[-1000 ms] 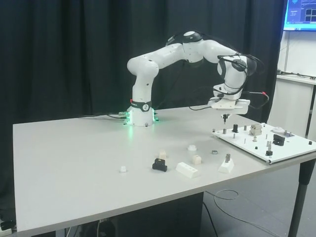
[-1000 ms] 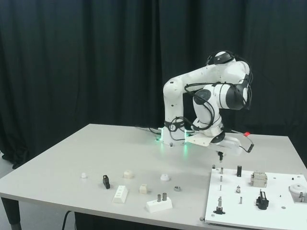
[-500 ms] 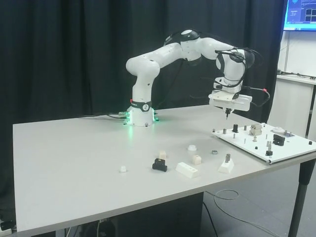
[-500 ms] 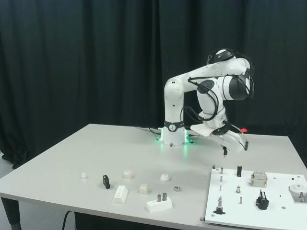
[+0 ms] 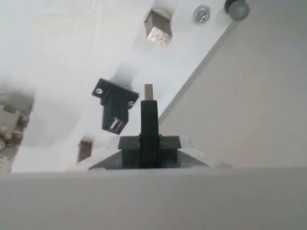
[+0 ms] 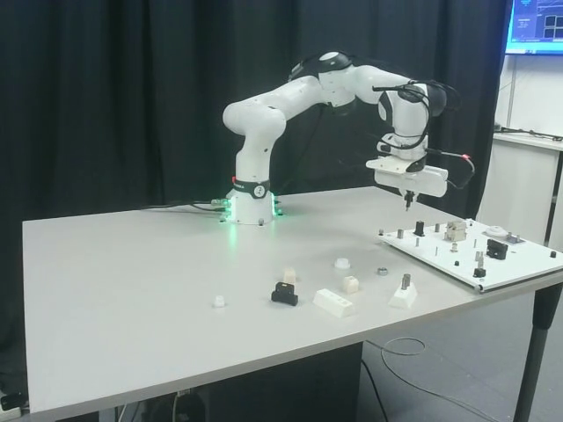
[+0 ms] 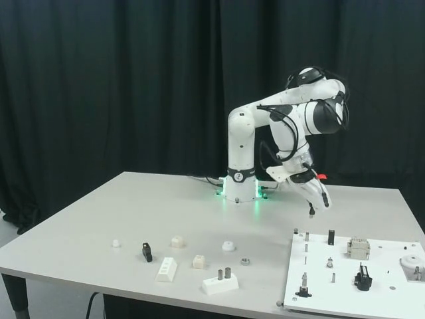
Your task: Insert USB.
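- Above the white board's [image 6: 493, 266] near corner, your gripper [image 6: 406, 200] hung clear of the table [image 6: 132, 281].
- Between its fingers it clenched a black USB plug [image 5: 148, 125], metal tip forward.
- Just beside that tip sat the black USB socket [image 5: 115, 111].

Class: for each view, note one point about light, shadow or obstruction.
Wrist view: the gripper, holding the USB plug, blocks part of the scene; the socket block casts a soft shadow on the white board. First room view: green light glows at the arm base; a lit screen shines behind. Second room view: green glow spills onto the table.
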Motion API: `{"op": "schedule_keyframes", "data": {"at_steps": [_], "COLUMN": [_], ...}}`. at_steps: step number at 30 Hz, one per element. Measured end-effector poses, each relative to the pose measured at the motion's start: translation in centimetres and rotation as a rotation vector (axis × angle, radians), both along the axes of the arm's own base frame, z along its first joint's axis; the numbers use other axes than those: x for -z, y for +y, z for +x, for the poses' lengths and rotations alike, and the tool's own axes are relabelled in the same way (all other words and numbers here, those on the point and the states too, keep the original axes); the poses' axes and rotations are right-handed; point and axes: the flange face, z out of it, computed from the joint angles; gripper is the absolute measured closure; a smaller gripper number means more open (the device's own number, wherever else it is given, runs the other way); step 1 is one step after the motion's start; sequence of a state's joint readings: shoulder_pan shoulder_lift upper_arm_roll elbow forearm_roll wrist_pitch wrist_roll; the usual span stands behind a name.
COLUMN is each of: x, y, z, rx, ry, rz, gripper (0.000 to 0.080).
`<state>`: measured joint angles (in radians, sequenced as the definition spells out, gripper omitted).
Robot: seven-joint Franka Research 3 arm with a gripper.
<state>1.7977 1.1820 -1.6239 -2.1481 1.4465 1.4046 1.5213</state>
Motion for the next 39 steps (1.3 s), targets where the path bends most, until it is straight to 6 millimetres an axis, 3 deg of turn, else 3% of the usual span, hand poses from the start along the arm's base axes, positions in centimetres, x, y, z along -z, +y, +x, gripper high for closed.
{"op": "schedule_keyframes", "data": {"at_steps": [20,39], "x": [1.7,2.6], "y": [2.8,2.6], "z": [-2.3,-3.3], "rx": [0.256,0.370], "ry": [0.003,-0.070], "rz": [0.000,0.050], "gripper": [0.0731,0.0731]}}
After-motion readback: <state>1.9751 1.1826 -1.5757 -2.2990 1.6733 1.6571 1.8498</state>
